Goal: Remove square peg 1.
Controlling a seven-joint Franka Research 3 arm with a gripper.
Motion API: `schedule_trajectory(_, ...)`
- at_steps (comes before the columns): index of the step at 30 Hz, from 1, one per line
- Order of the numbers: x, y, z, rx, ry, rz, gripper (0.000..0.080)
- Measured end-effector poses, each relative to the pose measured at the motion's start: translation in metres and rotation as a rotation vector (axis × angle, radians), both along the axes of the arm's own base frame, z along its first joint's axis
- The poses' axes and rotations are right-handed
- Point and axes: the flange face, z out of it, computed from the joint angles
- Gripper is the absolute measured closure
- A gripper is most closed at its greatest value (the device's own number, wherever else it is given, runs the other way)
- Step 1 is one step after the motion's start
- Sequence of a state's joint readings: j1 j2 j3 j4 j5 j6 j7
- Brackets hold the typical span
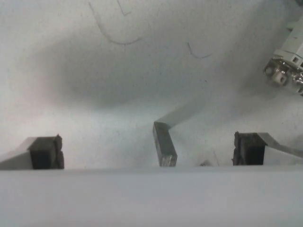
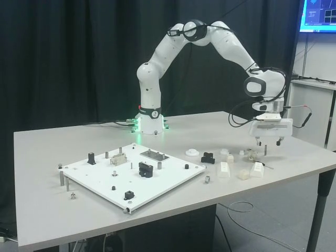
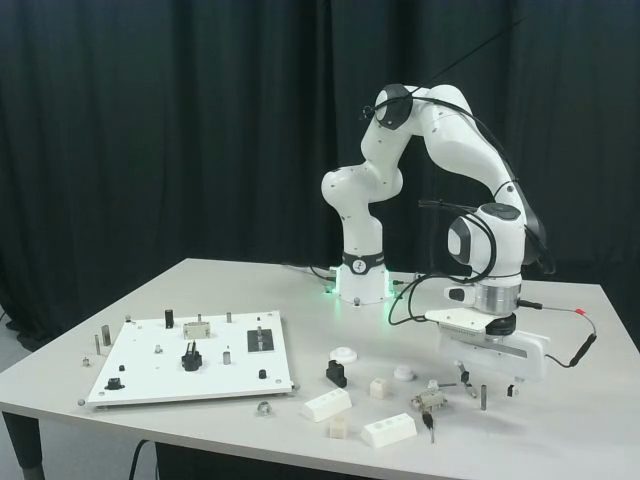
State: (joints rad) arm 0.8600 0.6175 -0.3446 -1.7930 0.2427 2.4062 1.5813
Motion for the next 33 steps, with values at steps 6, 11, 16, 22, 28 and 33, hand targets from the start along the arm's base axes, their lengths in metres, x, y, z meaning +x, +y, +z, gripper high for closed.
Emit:
schedule_trajectory(6, 0.001, 0.000, 0.001, -0.001, 0.000, 0.002, 0.0003)
schedule_trajectory(11, 0.001, -0.001, 0.001, -0.002, 0.000, 0.005, 0.0003)
schedule_trajectory(16, 0.002, -0.002, 0.002, -0.006, 0.003, 0.010, 0.0003)
schedule_trajectory(22, 0.003, -0.005, 0.003, -0.023, 0.010, 0.015, 0.0003)
schedule_trajectory(28, 0.008, -0.014, 0.007, -0.041, 0.027, 0.003, 0.0003)
schedule_trajectory(33, 0.011, -0.026, 0.015, -0.061, 0.047, -0.012, 0.0003)
